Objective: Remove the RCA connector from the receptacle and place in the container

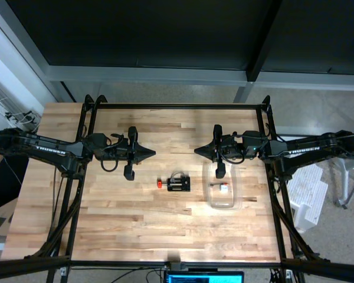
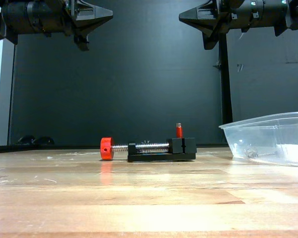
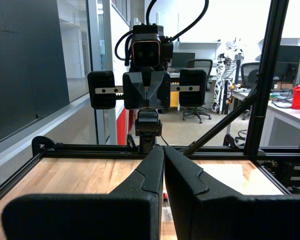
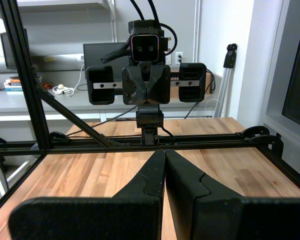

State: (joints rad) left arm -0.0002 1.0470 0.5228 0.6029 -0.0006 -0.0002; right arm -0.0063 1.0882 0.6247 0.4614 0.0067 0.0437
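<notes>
**Lining up a straight pull on the connector**

The left gripper [image 1: 148,153] and right gripper [image 1: 199,151] are hanging closed, high over the desk [image 1: 135,224]. The connector [image 2: 179,130] is standing upright in the receptacle [image 2: 161,148], beside the container [image 2: 268,136]. The nearer right gripper should probably be opening, descending squarely over the red end, then lifting vertically, not sideways.

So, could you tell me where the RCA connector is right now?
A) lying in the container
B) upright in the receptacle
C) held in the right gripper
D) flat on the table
B: the connector stands upright in the receptacle, apart from the container; the left gripper and right gripper hang shut and empty high above the table.
</notes>
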